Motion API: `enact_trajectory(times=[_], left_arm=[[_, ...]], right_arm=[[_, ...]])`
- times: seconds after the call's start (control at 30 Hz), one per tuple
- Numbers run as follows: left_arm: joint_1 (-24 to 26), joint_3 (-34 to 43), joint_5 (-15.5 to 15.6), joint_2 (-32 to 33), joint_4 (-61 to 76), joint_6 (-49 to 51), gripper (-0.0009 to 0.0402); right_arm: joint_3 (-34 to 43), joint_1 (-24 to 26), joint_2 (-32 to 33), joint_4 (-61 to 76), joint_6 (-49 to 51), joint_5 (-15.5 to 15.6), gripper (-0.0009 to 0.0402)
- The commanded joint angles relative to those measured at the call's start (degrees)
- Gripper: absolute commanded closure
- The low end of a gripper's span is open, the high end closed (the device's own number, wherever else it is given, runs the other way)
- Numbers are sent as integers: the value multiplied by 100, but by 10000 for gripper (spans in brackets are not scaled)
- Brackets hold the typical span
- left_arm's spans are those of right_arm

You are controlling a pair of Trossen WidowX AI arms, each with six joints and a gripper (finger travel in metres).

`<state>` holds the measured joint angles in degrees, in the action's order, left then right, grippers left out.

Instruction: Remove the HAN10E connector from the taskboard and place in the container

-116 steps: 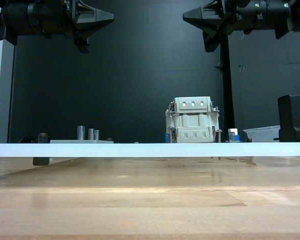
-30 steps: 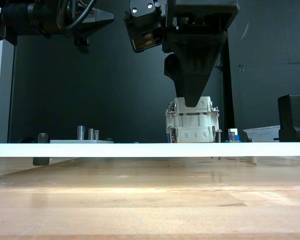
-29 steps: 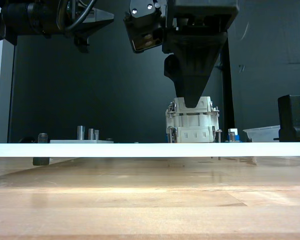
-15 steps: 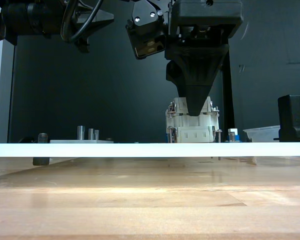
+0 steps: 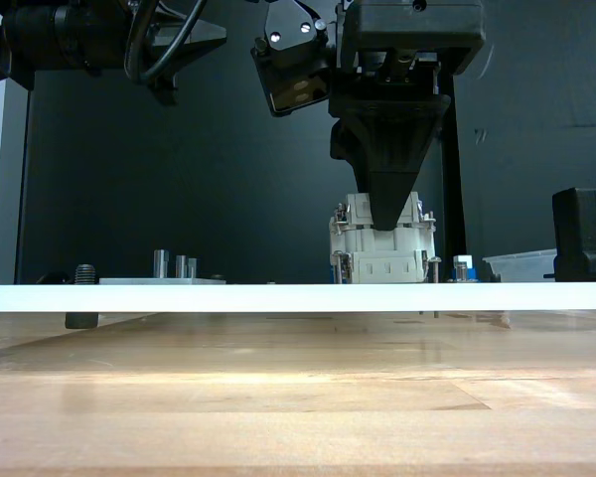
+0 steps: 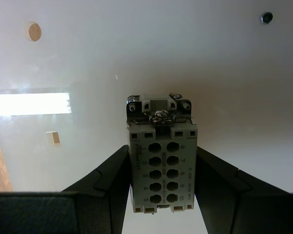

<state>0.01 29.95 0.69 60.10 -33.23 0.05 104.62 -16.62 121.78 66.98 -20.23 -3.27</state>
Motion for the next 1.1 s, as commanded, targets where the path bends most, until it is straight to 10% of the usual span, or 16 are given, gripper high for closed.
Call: enact_trajectory(times=[0.03,1.1], left_arm=[[-2,0,0,2,-2,-2,393],[-2,0,0,2,-2,-2,393]], right_arm=[[7,-2,-70,7,-31,-20,368],[7,4,-1248,79,-31,-22,384]])
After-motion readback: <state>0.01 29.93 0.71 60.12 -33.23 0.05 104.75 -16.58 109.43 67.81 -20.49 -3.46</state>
